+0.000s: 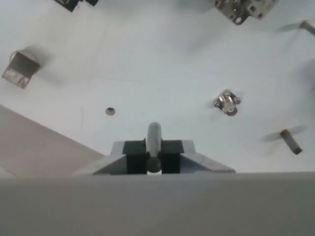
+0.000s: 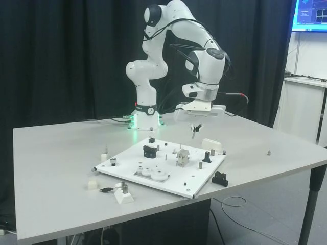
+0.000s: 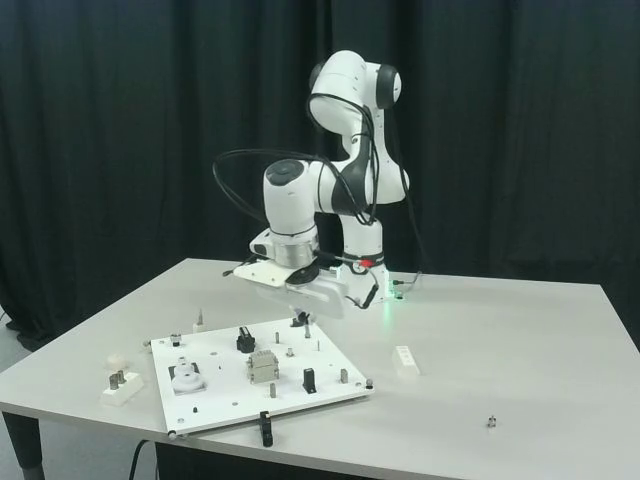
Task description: Insert round peg 2.
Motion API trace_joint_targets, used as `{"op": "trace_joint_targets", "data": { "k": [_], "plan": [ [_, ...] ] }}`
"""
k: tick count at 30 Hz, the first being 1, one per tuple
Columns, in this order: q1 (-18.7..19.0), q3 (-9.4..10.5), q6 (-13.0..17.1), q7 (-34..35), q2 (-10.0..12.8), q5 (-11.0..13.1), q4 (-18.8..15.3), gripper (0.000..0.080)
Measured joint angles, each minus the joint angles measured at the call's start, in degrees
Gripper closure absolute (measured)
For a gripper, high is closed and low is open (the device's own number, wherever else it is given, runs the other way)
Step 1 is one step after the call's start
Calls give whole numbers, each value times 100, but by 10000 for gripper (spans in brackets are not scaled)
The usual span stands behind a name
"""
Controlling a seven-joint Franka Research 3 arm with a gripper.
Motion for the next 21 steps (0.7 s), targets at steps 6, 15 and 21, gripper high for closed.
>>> {"op": "trace_joint_targets", "data": {
  "k": [6,15,21],
  "plan": [
    [104,0,451,180,-226,3,-467,746],
    [256,0,1110,414,-486,4,-1059,746],
    [349,0,1507,546,-603,5,-1405,746]
  ]
}}
